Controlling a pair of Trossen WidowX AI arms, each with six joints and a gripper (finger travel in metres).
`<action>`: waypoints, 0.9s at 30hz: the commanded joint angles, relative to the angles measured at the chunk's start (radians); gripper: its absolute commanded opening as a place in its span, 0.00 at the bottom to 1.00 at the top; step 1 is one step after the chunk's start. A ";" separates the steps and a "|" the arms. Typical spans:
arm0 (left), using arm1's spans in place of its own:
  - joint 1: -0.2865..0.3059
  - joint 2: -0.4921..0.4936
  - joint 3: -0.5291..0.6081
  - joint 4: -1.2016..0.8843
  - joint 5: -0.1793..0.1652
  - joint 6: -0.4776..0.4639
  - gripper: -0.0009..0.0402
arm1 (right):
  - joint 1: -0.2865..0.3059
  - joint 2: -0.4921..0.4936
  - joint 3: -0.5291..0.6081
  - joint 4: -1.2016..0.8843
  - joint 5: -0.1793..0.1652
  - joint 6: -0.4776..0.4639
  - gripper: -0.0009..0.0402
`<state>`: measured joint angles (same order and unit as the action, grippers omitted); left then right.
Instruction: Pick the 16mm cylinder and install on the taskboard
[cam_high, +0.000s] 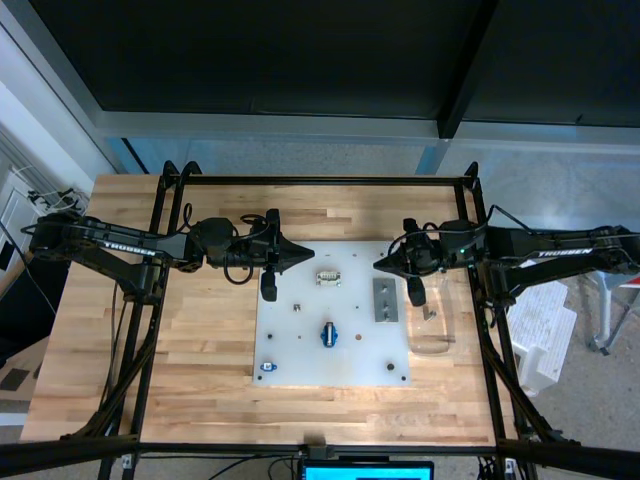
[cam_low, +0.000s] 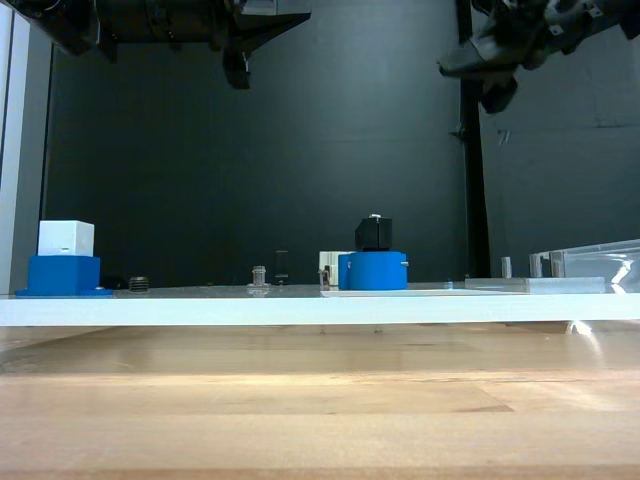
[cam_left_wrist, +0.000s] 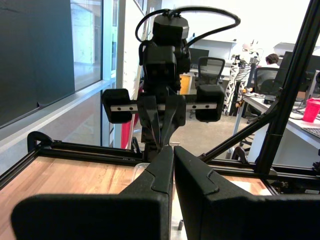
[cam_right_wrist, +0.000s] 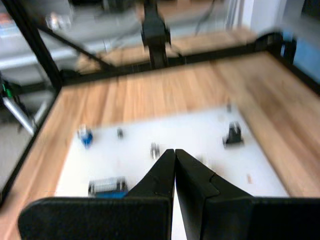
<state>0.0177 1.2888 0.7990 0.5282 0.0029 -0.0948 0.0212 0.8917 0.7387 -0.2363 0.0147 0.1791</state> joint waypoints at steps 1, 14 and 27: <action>0.000 0.000 0.000 0.000 0.000 0.000 0.02 | 0.010 0.001 0.035 -0.142 0.000 0.016 0.02; 0.000 0.000 0.000 0.000 0.000 0.000 0.02 | 0.030 0.001 0.141 -0.622 -0.001 0.042 0.02; 0.000 0.000 0.000 0.000 0.000 0.000 0.02 | 0.084 0.034 0.153 -0.906 -0.012 0.068 0.02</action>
<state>0.0177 1.2888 0.7994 0.5282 0.0029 -0.0948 0.0994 0.9180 0.8921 -1.1252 0.0032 0.2417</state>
